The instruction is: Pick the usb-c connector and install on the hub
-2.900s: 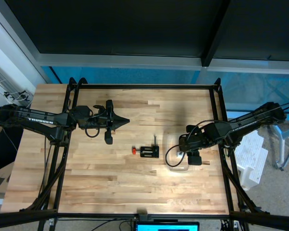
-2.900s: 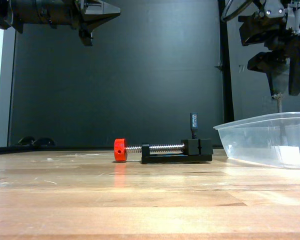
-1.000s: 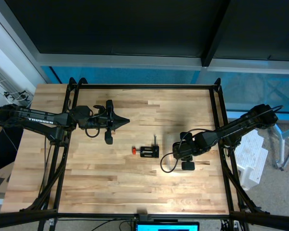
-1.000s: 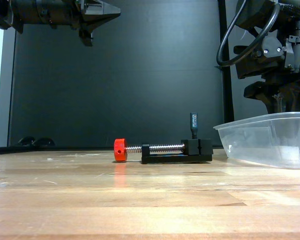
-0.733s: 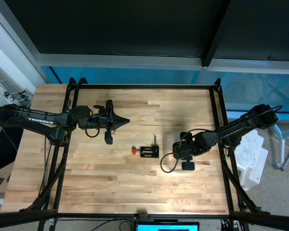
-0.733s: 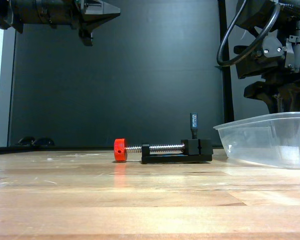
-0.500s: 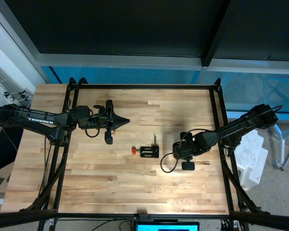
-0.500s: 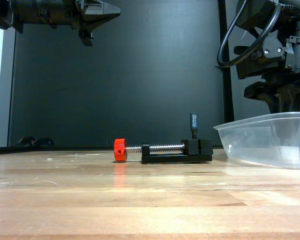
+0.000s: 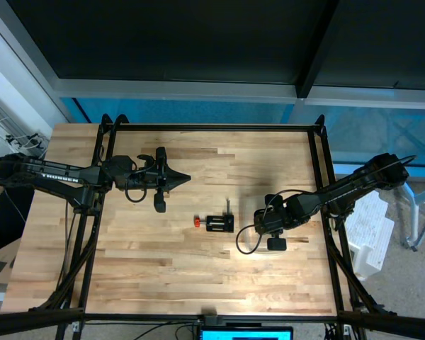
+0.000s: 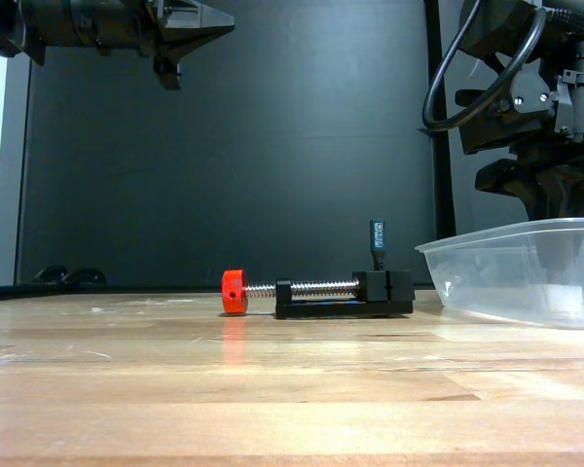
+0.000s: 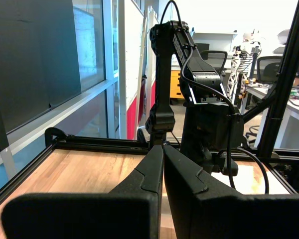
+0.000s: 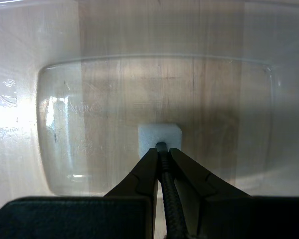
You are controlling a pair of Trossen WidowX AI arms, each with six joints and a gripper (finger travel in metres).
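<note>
Inside the clear tray [image 12: 65,124], at the right of the worktop [image 9: 163,276], the right pincer [image 12: 161,151] is seen low over the tray floor. Its fingers are closed on the usb-c connector [image 12: 163,172], a dark plug with a thin stem gripped between them. The plug's tip is seen at the edge of a pale square piece [image 12: 159,133] that lies on the tray floor; contact between the two cannot be told.

The left pincer [image 11: 163,164] is held high over the far left of the worktop. Its fingers are pressed together on nothing, and it is well apart from the hub [image 9: 219,224]. It is judged to be parked.

The hub lies near mid-worktop, just beside the tray. Its red-orange knob [image 10: 234,291] is turned away from the tray, and the thin dark rod [image 10: 377,236] stands upright at the tray-side end.

Progress: the grasp is judged made. The connector is not yet lifted out of the tray. The lift, the carry to the hub and the installation are left to do.

Count: pincers, two; hub, one; knob, one; rod, one; tray, one; dark connector, one; pale piece, one.
</note>
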